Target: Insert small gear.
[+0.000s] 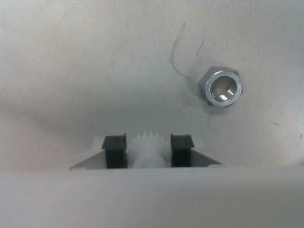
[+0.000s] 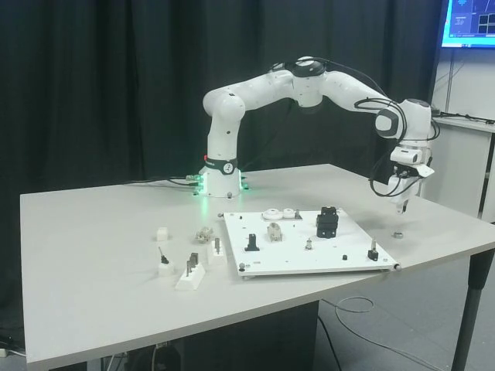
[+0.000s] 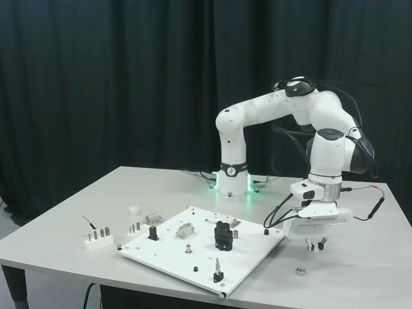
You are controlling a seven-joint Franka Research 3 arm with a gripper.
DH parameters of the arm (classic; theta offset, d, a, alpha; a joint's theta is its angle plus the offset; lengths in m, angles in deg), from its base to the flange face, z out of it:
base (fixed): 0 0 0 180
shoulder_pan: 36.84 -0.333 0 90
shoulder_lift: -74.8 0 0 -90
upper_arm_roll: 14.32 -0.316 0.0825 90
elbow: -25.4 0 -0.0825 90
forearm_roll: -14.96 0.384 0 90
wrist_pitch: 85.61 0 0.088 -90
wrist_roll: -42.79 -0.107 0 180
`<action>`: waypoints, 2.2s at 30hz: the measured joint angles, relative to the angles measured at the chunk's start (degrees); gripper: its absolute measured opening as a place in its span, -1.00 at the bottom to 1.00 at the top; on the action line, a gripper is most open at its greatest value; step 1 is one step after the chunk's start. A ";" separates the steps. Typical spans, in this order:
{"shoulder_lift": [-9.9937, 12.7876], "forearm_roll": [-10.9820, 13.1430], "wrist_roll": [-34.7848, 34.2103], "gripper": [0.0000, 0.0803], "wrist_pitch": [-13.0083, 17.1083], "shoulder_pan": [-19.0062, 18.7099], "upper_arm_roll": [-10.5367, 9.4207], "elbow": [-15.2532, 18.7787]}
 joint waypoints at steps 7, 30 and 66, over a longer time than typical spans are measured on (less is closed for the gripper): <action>0.00 -0.43 0.00 -0.51 -0.16 0.01 0.00 0.00; -0.78 -3.52 1.87 -0.51 -7.23 -0.73 1.53 0.45; -1.03 -7.46 13.22 -0.51 -6.32 -13.96 9.89 22.10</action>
